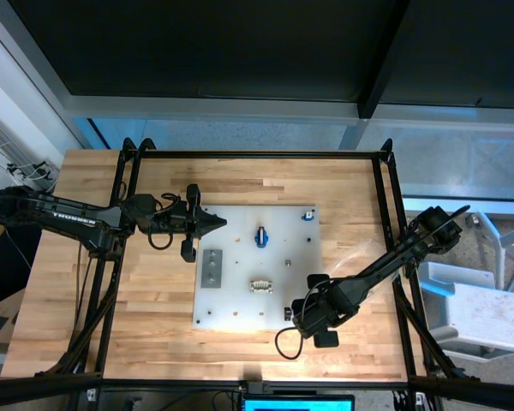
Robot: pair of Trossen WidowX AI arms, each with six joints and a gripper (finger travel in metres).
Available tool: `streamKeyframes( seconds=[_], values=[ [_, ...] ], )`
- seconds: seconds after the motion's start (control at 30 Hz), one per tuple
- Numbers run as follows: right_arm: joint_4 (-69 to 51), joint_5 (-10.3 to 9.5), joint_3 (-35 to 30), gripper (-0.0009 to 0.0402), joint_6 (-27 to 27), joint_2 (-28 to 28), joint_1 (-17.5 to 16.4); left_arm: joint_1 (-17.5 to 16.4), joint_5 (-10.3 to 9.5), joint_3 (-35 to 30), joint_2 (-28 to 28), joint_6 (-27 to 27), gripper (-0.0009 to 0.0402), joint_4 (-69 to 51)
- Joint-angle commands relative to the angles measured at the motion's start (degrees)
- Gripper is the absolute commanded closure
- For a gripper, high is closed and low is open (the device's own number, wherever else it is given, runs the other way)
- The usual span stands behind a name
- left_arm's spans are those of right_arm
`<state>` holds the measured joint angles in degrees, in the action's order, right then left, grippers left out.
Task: Pick the 16mm bar from the taskboard and place it in the container
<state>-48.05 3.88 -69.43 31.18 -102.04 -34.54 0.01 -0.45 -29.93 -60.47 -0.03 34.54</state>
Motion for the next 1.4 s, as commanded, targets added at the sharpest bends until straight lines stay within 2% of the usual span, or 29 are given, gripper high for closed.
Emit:
streamKeyframes(
  seconds=[0.03,0.3,0.6,1.2,1.4],
  values=[
    [0.0,0.13,-0.02,0.0341,-0.09,0.02,0.02,-0.02,0.0,-0.02,0.0,0.02,0.0393,0.0],
    [0.07,0.13,-0.17,0.0367,-0.13,0.42,0.04,-0.02,0.0,-0.02,-0.02,0.02,0.0393,0.0],
    [-1.7,0.13,-1.2,0.037,-0.13,2.4,0.04,-0.02,0.0,-0.02,-0.02,0.02,0.0393,0.0],
    [-5.81,0.13,-1.38,0.037,-0.09,11.87,0.87,-0.02,0.0,-0.02,-0.02,0.02,0.0393,0.0],
    [-7.82,0.17,-1.38,0.037,-0.09,12.68,0.92,0.0,0.0,-0.02,-0.02,0.02,0.0393,0.0]
  ],
)
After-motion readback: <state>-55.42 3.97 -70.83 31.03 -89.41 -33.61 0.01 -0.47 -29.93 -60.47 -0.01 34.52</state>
